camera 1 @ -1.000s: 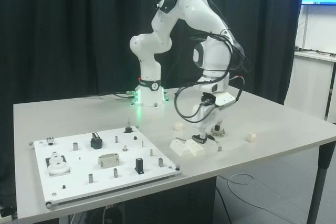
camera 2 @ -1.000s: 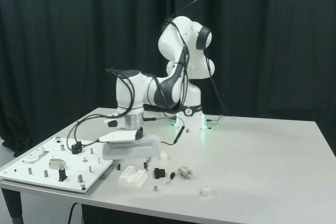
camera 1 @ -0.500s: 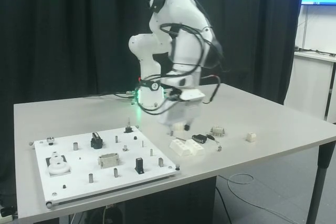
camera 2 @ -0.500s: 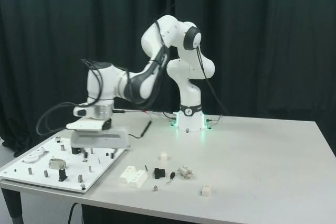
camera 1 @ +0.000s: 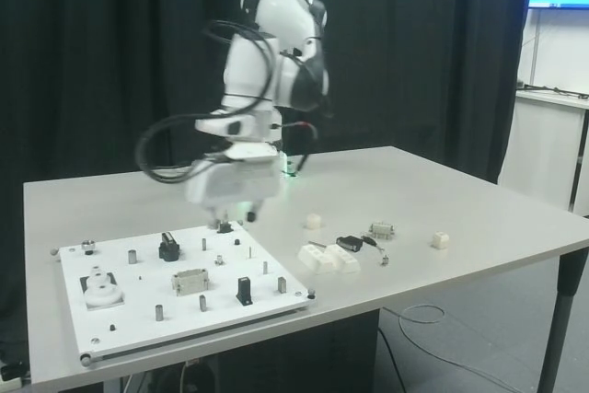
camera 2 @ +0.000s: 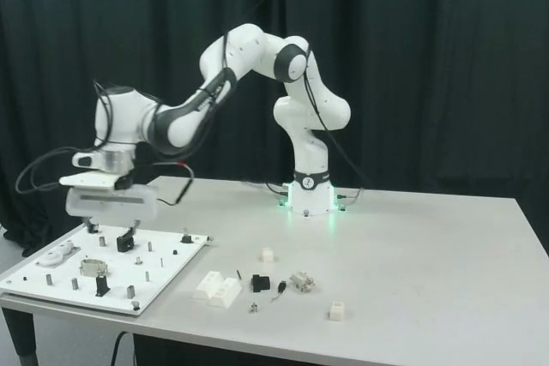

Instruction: Remove large gear.

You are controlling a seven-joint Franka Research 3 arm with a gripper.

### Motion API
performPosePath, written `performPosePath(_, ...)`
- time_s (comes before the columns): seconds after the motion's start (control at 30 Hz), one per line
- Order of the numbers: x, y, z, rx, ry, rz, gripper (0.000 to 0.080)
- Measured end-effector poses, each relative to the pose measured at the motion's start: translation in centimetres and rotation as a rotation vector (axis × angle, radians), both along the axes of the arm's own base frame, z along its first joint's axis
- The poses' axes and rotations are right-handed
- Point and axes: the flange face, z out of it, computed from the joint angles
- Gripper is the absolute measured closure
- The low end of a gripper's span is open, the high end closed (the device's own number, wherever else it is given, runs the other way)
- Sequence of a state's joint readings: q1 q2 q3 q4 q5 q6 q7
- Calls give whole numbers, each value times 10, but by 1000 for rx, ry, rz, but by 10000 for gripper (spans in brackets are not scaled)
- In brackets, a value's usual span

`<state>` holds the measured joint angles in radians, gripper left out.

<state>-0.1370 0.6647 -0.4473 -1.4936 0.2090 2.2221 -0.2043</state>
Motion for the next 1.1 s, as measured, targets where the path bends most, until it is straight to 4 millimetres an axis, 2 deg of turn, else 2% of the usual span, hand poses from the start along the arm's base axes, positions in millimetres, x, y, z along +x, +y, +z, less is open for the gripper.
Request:
performPosePath(0.23,-20,-61,9,-28,-22,-42,3)
performPosePath(0.43,-35,-104,6,-20,-53,-117,3)
performPosePath(0.83,-70,-166,-12,51,-131,-275,3)
performPosePath(1.1,-95,-198,-25,111,-198,-384,3)
